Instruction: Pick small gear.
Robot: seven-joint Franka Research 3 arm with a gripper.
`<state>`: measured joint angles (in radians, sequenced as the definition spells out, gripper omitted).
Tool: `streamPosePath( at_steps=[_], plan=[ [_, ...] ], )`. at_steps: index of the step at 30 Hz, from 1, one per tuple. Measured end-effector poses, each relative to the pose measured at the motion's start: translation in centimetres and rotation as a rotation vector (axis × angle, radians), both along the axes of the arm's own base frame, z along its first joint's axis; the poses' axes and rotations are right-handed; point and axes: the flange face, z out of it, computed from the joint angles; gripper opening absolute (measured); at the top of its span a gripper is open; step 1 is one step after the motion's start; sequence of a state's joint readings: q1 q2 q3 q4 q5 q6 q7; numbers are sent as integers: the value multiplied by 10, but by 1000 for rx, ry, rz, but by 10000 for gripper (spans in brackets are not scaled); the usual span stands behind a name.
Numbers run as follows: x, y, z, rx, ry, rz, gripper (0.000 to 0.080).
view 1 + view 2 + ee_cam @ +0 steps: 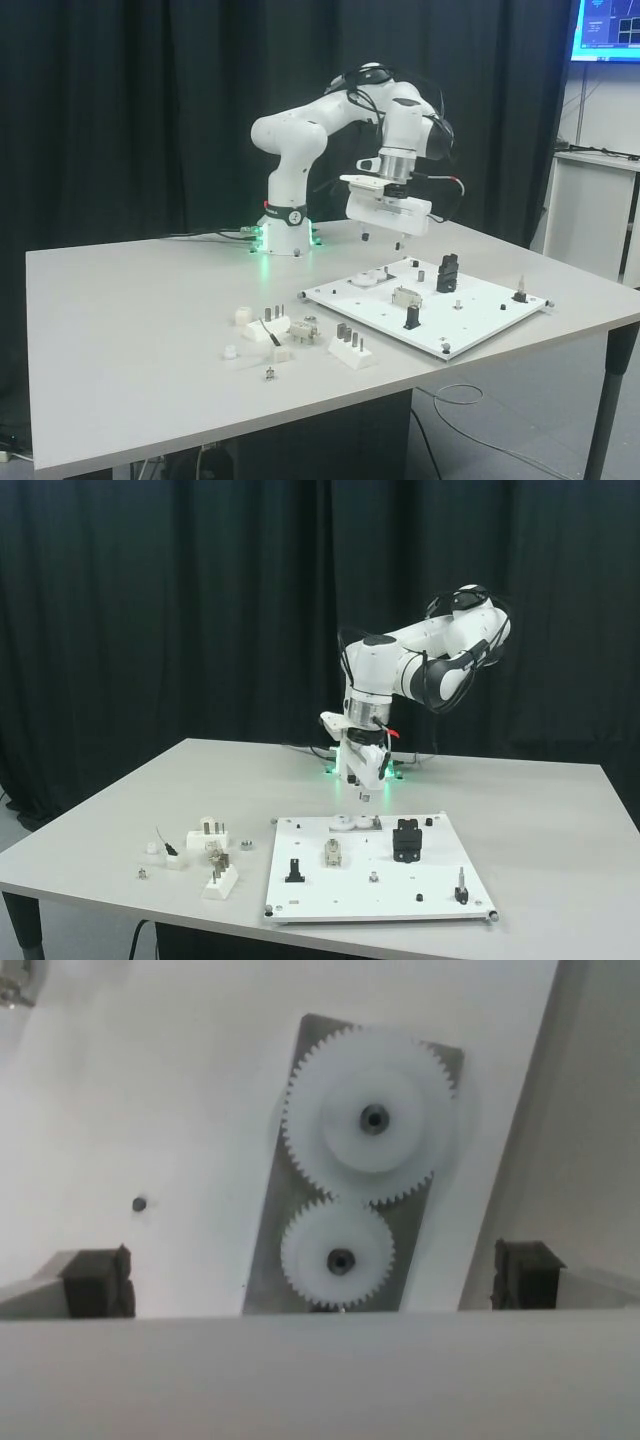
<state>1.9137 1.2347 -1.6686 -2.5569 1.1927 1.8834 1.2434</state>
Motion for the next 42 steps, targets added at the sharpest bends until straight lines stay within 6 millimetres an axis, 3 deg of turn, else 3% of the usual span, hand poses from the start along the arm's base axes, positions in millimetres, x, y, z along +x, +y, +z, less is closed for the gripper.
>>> streamPosePath(
  at_steps=[18, 42],
  plan=[
    [12, -24, 7, -61, -48, 86, 800],
    [43, -134, 28, -216, -126, 219, 800]
  ],
)
